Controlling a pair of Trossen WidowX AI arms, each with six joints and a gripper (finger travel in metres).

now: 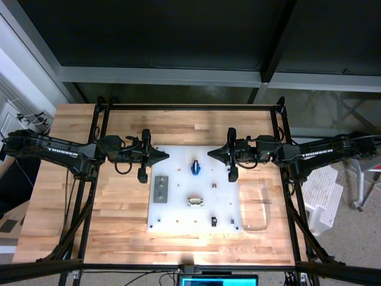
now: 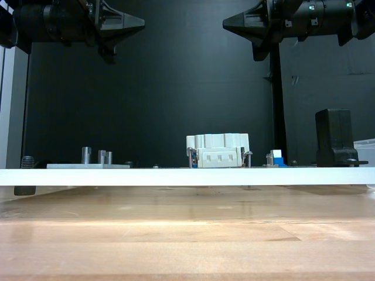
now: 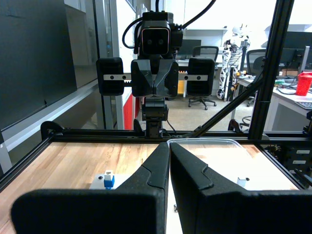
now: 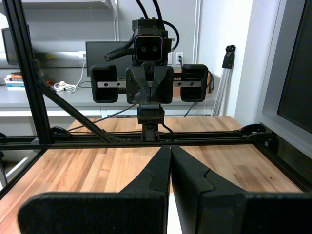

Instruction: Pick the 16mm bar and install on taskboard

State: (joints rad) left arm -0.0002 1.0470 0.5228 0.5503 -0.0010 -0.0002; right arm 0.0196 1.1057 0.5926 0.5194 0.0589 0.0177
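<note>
Since nothing's picked yet, left gripper [image 1: 165,156] at taskboard [image 1: 178,205] 11 o'clock and right gripper [image 1: 209,154] at 1 hover parked, claws pressed together

You can read white TROSSEN lettering along the left arm [image 1: 56,151], behind the left pincer [image 1: 164,156], and again along the right arm [image 1: 315,152], behind the right pincer [image 1: 211,153]; nothing else is legible

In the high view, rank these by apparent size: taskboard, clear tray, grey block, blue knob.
1. taskboard
2. clear tray
3. grey block
4. blue knob
None look close enough to tie. Both shut, the left gripper and right gripper hover high over the taskboard's far part, tips facing each other.
</note>
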